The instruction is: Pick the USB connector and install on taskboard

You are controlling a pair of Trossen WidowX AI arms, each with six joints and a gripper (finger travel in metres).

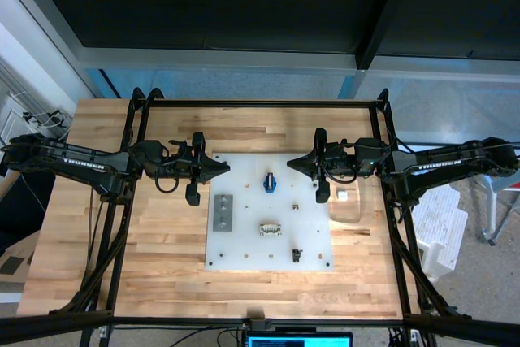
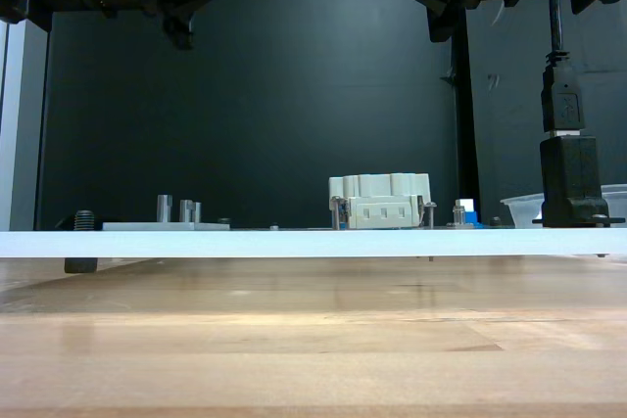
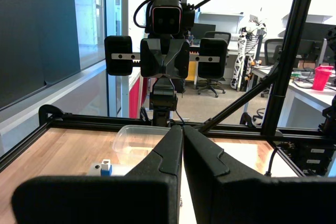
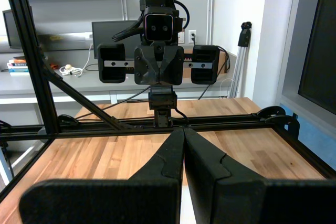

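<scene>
Butcher-block worktop under a black frame in the high view, with the white taskboard flat at its middle. Over the board's far left corner, the left end effector; over the far part right of centre, the right end effector; both well apart from the USB connector, a small black speck close to the board's near edge. Just off the board's right side, a clear tray. Low view next: USB connector upright, plugged down into a black holder on the taskboard, with a bright metal band showing between plug and holder and a cable stub rising above; cream connector further left; both end effectors high overhead, carrying nothing. Left wrist view: left end effector closed tight, fingers meeting with nothing between; no sign of the connector. Right wrist view: right end effector likewise closed and empty. Judging by this, looks installed already, or very nearly; cannot tell from the exposed metal whether pushed fully home. Probably little left beyond checking the seating. Sits below both end effectors and nearer the near edge, closer to the right one.
</scene>
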